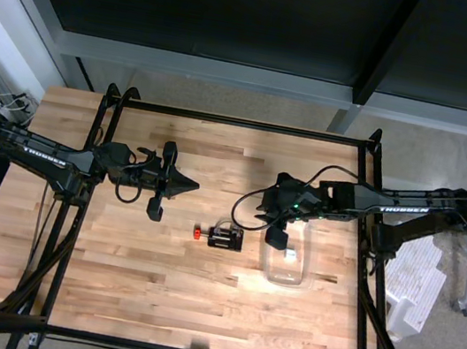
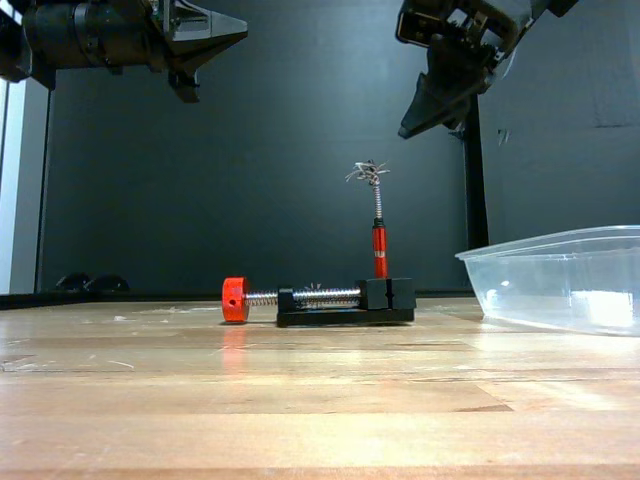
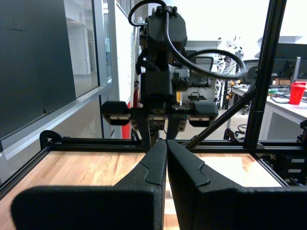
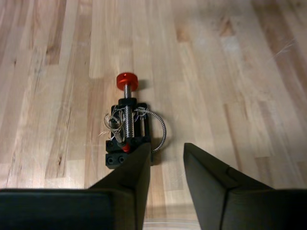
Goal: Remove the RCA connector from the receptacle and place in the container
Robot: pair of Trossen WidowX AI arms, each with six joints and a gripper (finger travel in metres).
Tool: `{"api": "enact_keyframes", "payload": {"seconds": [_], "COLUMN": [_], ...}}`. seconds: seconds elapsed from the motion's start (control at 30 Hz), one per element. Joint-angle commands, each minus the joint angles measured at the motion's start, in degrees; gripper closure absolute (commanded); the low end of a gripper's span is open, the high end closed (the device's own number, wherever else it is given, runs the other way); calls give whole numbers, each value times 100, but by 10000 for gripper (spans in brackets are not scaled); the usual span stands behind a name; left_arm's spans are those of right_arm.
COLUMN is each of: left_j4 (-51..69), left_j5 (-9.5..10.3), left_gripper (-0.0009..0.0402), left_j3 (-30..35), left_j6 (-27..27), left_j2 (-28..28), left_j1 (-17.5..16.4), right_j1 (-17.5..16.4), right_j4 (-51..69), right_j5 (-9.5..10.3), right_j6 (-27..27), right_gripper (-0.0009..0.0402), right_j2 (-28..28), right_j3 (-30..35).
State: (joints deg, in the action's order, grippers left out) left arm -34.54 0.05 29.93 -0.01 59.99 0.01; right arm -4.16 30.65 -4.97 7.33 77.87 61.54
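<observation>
Hovering high by the left edge of the container (image 1: 288, 274), right of centre in the high view, the right gripper (image 4: 168, 149) is showing a clear gap between its fingers and holding nothing. The left gripper (image 3: 166, 142) is hanging left of centre over the table (image 1: 152, 286), fingers pressed together, empty. The connector (image 2: 380, 250) is standing upright in the receptacle (image 2: 345, 300), mid-frame in the low view, with its red barrel seated in the black block and a thin spring (image 2: 378, 205) rising to frayed wires (image 2: 368, 172). The receptacle is sitting on the table just left of the container, not touching it, knob (image 2: 234, 299) pointing left. On handling, the connector is looking light and small, with a rigid barrel, a bendy spring and flimsy wire ends. Pinching the spring would likely just be flexing it, so the barrel right above the block is looking like the place to grip, pulling straight up. The receptacle is looking small and loose on the table, so it may be lifting along if the fit is tight. How deep the barrel is sitting, and whether the receptacle is clamping it, is not showing. In the right wrist view one finger is covering the block's corner. The container's right end is getting cut off in the low view.
</observation>
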Motion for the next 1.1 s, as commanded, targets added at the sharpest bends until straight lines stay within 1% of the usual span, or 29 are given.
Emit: {"api": "enact_keyframes", "payload": {"seconds": [0.03, 0.2, 0.27, 0.47, 0.57, 0.7, 0.93, 1.0, 1.1], "left_j4": [-2, 0, 0, -2, 0, 0, 0, 0, 0], "left_j5": [-2, -2, -2, -2, -2, -2, -2, -2, -2], "left_gripper": [393, 393, 393, 393, 393, 393, 393, 393, 393], "left_j3": [2, 2, 2, 2, 2, 2, 2, 2, 2], "left_j6": [0, 0, 0, 0, 0, 0, 0, 0, 0], "left_j2": [2, 2, 2, 2, 2, 2, 2, 2, 2], "left_j1": [0, 0, -2, -2, 0, 0, 0, -2, 0], "right_j1": [-151, -315, -385, -503, -522, -538, -553, -560, -562], "right_j4": [133, 317, 337, 343, 313, 291, 116, 70, 2], "right_j5": [-11, -28, -151, -151, -166, -251, -260, -302, -302], "right_j6": [0, 52, 79, 197, 238, 275, 293, 289, 289], "right_gripper": [268, 247, 243, 236, 231, 231, 230, 231, 230], "right_j2": [284, 772, 946, 1416, 1576, 1755, 2013, 2013, 2087], "right_j3": [149, 461, 557, 732, 756, 776, 772, 769, 772]}}
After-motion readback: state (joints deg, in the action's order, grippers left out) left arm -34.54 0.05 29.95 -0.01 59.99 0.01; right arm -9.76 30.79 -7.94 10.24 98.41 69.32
